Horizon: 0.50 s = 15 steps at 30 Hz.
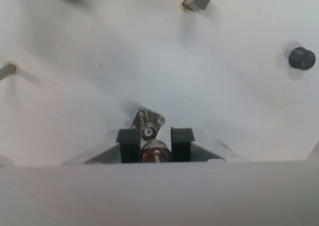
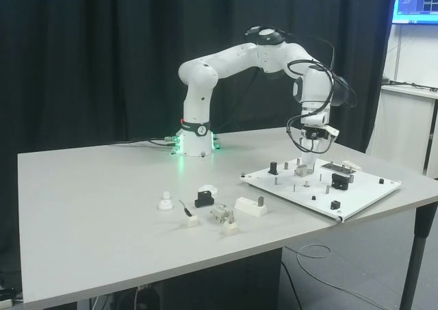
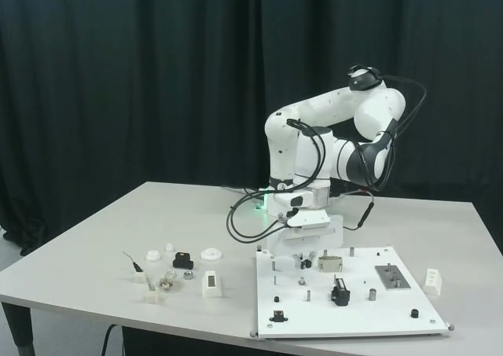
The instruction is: Place BNC.
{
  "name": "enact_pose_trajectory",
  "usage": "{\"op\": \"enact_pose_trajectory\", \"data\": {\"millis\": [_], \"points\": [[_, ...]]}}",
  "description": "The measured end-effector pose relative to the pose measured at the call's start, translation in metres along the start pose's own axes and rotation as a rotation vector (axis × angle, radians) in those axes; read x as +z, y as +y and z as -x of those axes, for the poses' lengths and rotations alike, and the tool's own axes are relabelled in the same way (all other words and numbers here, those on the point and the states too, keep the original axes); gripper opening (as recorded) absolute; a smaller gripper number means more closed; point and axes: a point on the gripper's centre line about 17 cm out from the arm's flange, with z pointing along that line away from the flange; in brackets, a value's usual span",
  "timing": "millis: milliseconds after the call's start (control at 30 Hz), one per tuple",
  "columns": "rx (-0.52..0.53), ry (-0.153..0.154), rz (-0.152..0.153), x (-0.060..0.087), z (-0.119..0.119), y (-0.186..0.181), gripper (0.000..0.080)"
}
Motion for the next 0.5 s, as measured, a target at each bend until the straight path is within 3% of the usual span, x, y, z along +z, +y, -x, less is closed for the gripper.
{"op": "enact_pose_trajectory", "data": {"millis": [500], "points": [[0.021,0.002,0.004,-0.0004,-0.0002,0.0014,0.0124]]}}
